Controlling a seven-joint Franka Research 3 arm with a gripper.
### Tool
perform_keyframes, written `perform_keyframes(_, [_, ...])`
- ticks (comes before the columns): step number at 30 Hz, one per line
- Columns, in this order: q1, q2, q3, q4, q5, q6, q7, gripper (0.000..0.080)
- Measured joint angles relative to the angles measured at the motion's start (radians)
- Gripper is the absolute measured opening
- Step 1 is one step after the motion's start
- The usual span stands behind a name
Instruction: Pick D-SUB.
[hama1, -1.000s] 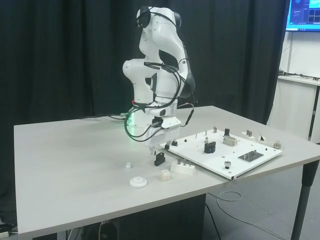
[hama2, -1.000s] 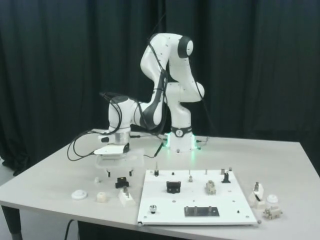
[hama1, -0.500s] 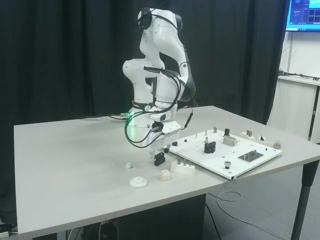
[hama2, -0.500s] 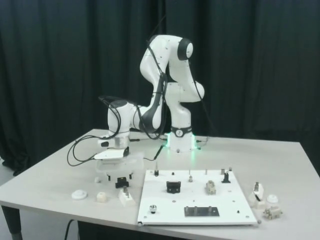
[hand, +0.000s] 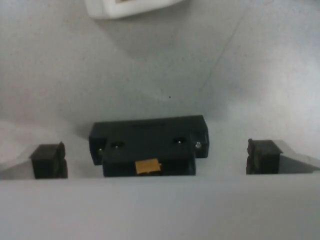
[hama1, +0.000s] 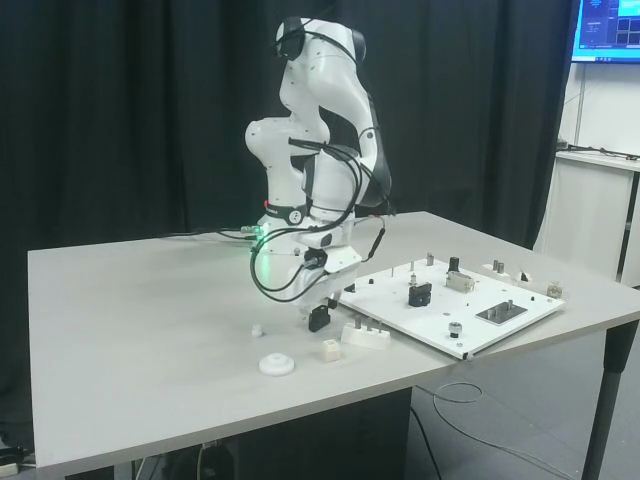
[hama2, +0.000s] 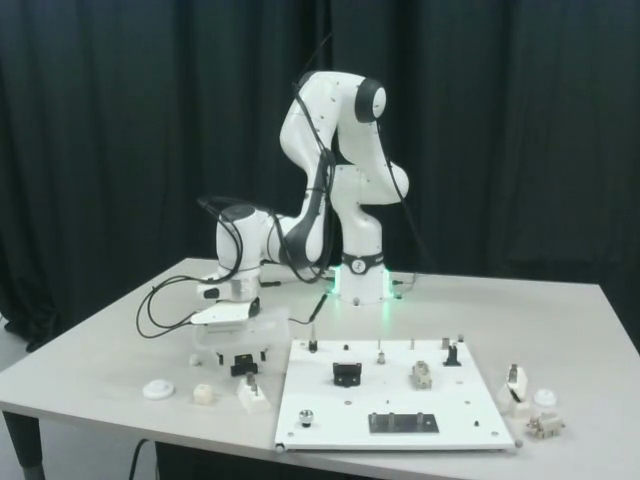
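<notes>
1. The gripper is seen lowered to the worktop, just beside the near-left corner of the white board.
2. In the wrist view the black fingertips are spread wide, one on each side of the D-SUB, with a clear gap on both sides; nothing is gripped.
3. The D-SUB, a black connector body with two screw holes and a small tab on its front, is seen lying flat on the grey worktop, between the fingers and apart from them.
4. In the room views the D-SUB is found directly under the gripper, off the board, near its left edge.
5. A white block with upright pins is placed just in front of the D-SUB, with a small white cube and a white disc farther left.
6. A green light is shown at the arm's base.
</notes>
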Motion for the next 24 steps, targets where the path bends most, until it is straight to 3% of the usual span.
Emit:
perform_keyframes(6, [0.000,0.005,0.004,0.000,0.000,0.000,-0.003,0.0800])
perform_keyframes(7, [0.000,0.005,0.004,0.000,0.000,0.000,-0.003,0.0699])
perform_keyframes(15, [0.000,0.005,0.009,0.004,0.007,0.000,-0.003,0.0699])
perform_keyframes(16, [0.000,0.005,0.010,0.005,0.009,0.000,-0.003,0.0378])
perform_keyframes(24, [0.001,0.004,0.011,0.009,0.017,-0.012,-0.003,0.0378])
